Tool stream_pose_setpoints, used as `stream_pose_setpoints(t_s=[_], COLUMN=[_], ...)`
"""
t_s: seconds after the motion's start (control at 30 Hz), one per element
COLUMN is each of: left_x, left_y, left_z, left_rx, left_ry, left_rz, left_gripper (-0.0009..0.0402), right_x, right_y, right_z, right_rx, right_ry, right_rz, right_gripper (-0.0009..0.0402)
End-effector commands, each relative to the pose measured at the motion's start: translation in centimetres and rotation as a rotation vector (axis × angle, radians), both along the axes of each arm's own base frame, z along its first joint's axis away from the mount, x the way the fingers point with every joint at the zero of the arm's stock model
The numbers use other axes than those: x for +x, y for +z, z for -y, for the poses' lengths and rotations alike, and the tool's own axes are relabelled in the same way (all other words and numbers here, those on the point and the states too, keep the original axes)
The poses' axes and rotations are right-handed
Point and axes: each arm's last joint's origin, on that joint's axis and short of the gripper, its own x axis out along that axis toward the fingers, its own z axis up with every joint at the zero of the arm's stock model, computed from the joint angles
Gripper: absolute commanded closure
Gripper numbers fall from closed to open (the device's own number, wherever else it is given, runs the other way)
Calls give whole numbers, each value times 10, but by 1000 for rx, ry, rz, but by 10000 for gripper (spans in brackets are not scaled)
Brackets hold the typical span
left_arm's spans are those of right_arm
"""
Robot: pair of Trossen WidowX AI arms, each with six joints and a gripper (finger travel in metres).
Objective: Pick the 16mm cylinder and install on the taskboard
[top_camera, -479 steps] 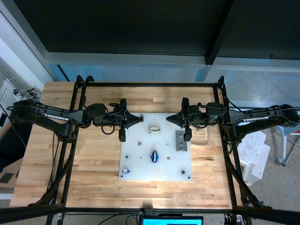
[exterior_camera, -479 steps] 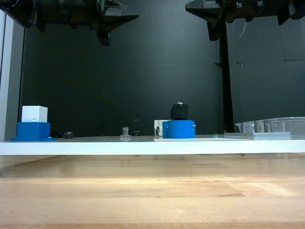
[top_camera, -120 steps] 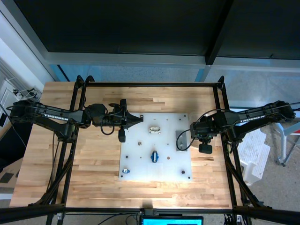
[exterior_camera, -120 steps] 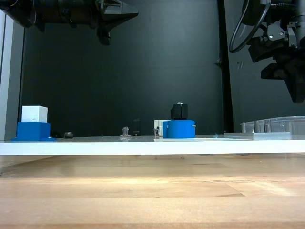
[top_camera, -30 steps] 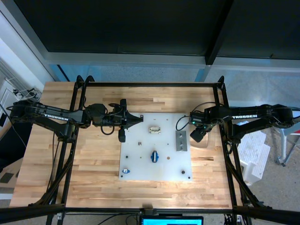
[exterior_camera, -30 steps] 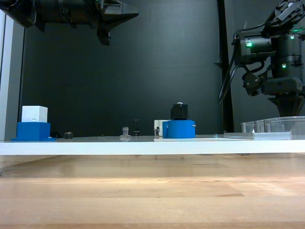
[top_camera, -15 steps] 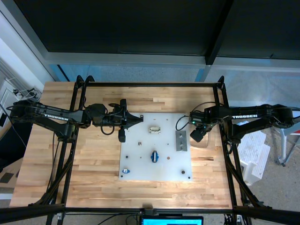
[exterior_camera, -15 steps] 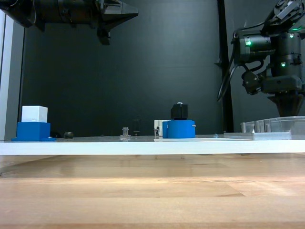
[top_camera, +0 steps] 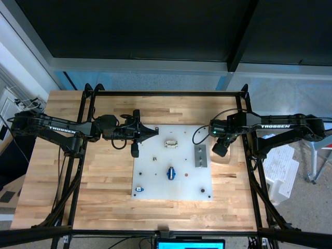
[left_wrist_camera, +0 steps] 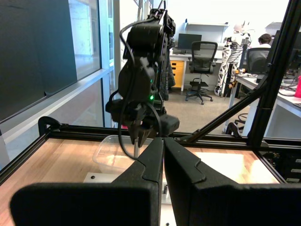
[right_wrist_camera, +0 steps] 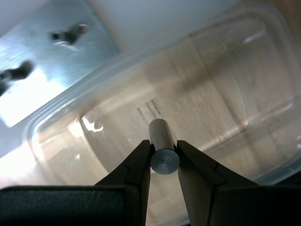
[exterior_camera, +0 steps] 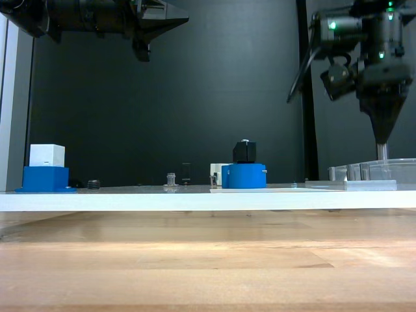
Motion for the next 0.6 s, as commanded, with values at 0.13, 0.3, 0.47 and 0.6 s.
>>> stream_pose_setpoints(t_s=[0.13,0.3,0.47,0.6], left_x=[0,0,0,0], left_y=[0,0,0,0], left_z=[0,0,0,0], left_rx=[0,0,0,0], left_ry=[0,0,0,0], left_rz=[0,0,0,0], left_gripper=[392,392,392,392], right_x=[4,7,10,16], right_y=[23,32,33,31], right_z=[-12,-20,-23,-27], right_rx=[17,13,14,17], right_ry=[126,160,171,189], right_rz=[28,57,55,39], right_gripper=[386,386,386,386])
